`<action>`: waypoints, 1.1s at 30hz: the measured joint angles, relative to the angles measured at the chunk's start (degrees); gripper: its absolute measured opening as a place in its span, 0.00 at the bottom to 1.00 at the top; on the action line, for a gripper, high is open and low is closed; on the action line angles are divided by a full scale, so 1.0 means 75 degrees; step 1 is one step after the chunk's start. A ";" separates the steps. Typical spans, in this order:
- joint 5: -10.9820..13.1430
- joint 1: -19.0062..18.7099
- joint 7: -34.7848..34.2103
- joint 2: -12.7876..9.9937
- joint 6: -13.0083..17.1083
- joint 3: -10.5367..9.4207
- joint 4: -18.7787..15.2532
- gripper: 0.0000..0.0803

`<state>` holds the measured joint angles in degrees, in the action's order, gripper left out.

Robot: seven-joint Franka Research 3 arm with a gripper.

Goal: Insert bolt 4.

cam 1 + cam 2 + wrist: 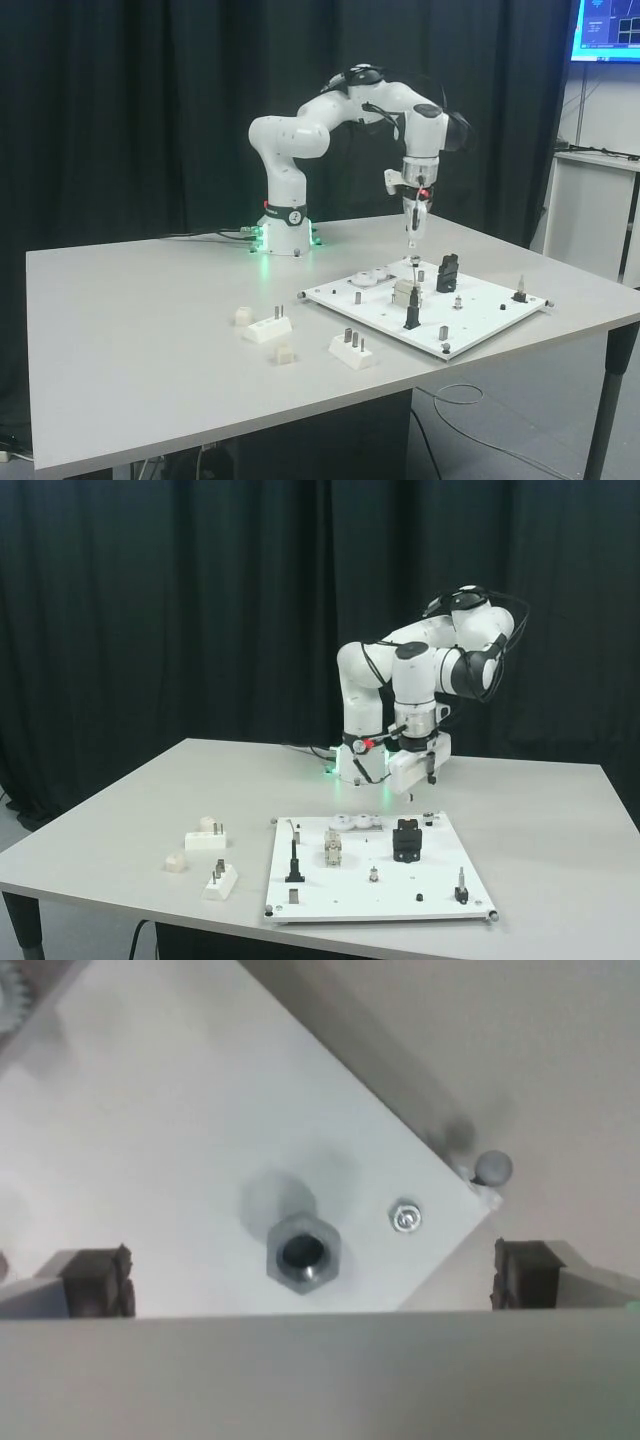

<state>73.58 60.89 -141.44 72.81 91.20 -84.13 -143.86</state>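
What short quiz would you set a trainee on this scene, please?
1. True or false: the gripper is shut on a bolt.
2. In the wrist view, what stands on the white board between the gripper's fingertips? A) a hexagonal nut B) a green cube C) a black cable
3. Fill in: the white board lies on the grey ____.

Key
1. False: the wrist view shows the fingers wide apart with nothing between them.
2. A.
3. table.
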 joint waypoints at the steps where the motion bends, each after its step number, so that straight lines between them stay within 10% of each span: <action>1: -0.0010 -0.0026 0.0010 0.0000 -0.0004 0.0025 0.0006 1.00; 33: -0.0189 -0.0378 -0.0174 0.0001 0.0016 0.0087 0.0002 1.00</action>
<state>72.17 58.06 -142.75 72.82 91.32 -83.47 -143.85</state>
